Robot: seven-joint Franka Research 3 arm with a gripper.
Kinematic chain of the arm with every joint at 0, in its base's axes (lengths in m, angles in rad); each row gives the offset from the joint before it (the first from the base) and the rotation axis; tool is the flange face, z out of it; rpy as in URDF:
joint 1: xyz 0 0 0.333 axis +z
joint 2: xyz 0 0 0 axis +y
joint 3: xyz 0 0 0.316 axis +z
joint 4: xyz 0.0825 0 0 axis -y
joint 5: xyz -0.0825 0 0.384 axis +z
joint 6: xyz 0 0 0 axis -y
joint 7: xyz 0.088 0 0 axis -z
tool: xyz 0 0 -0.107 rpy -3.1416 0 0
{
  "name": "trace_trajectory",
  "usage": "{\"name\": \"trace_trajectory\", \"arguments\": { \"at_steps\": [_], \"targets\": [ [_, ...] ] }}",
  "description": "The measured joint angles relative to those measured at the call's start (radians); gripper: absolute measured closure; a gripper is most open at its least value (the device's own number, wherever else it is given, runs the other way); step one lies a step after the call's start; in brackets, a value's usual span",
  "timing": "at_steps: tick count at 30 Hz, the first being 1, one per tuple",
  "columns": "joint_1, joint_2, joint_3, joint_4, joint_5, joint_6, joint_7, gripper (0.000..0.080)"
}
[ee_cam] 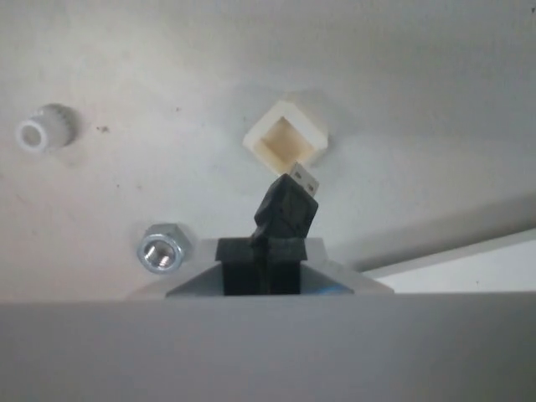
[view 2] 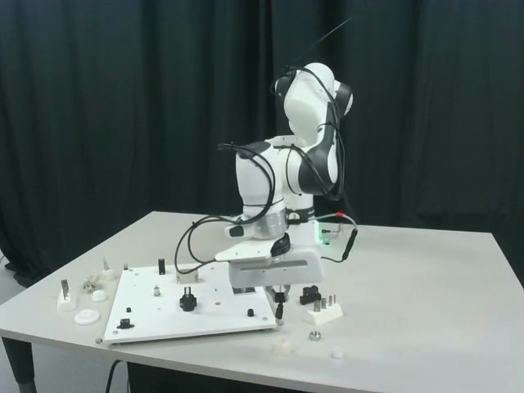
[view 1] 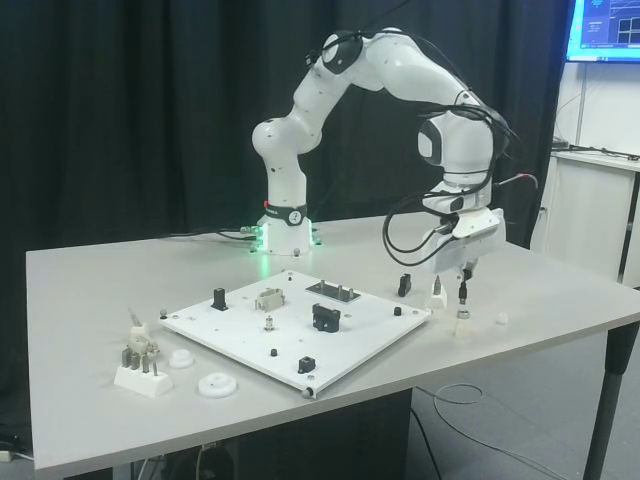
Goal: Insert USB.
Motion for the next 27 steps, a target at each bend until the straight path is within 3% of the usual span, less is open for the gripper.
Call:
{"name": "trace_trajectory", "arguments": {
  "at_steps": [12, 27],
  "targets": [
    [0.000, 0.031, 0.002, 0.064, 0.000, -0.041, 0.029, 0.0774],
    [0.000, 0.040, 0.002, 0.101, -0.015, -0.077, 0.060, 0.0774]
  ]
}}
